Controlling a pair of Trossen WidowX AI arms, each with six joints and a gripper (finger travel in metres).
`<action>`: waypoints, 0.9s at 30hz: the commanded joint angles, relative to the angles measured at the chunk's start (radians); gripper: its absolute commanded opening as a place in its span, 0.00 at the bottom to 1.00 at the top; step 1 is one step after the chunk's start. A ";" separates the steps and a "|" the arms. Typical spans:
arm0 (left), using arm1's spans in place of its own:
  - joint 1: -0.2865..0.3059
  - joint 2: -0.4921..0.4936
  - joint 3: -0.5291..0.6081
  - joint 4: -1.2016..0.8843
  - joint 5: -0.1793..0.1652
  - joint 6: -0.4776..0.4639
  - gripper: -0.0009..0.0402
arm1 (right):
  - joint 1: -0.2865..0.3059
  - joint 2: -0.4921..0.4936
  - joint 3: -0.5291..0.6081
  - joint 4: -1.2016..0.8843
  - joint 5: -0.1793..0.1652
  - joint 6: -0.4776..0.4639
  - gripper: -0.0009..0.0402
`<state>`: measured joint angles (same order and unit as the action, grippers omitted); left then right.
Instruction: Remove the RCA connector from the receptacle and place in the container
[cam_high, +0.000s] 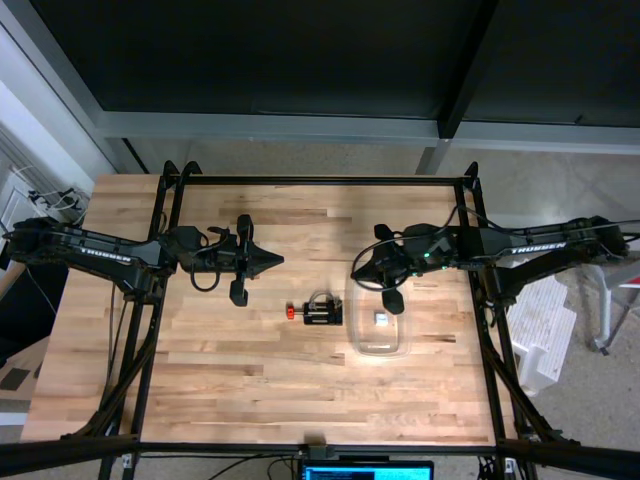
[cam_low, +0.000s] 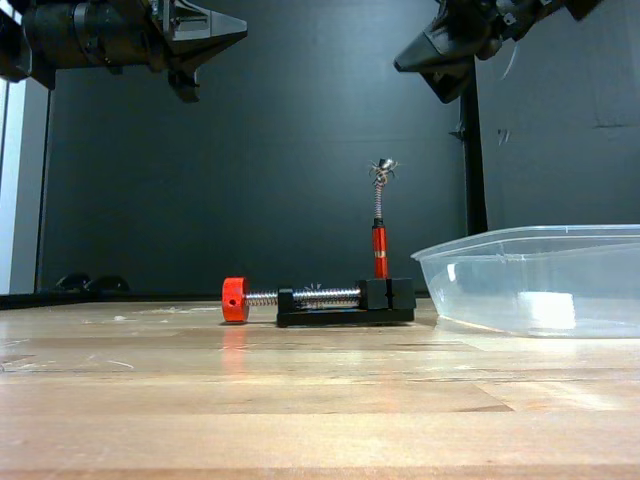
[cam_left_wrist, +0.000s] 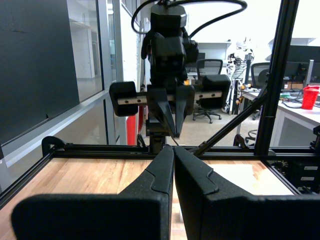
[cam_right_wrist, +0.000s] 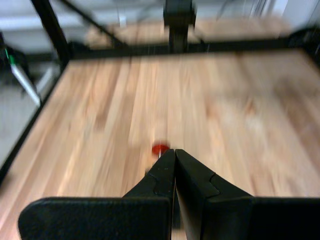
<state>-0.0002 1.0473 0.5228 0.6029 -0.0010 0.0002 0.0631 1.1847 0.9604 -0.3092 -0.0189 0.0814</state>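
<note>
Presently, RCA connector (cam_low: 380, 250): upright in the receptacle (cam_high: 322, 312), free for a straight upward pull.
Container (cam_high: 385, 342): at the receptacle's 3 o'clock, handy for the drop.
Left gripper (cam_high: 278, 260): fingers together, raised, 10 o'clock.
Right gripper (cam_high: 356, 277): fingers together, raised, 1 o'clock.

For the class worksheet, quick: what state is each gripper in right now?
Left gripper: closed, empty, raised above the table.
Right gripper: closed, empty, raised near the container.

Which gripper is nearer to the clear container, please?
Right. The right gripper hovers high by the far end of the container; the left gripper hangs high, away past the receptacle.
</note>
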 joint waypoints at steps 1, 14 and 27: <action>0.000 0.000 0.000 0.000 0.000 0.000 0.02 | 0.026 0.060 0.086 -0.161 0.037 0.000 0.02; 0.000 0.000 0.000 0.000 0.000 0.000 0.02 | 0.113 0.298 0.296 -0.465 0.132 0.045 0.15; 0.000 0.000 0.000 0.000 0.000 0.000 0.02 | 0.121 0.464 0.316 -0.443 0.185 0.117 0.59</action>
<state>-0.0002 1.0473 0.5228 0.6029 -0.0010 0.0002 0.1844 1.6367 1.2762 -0.7635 0.1650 0.1970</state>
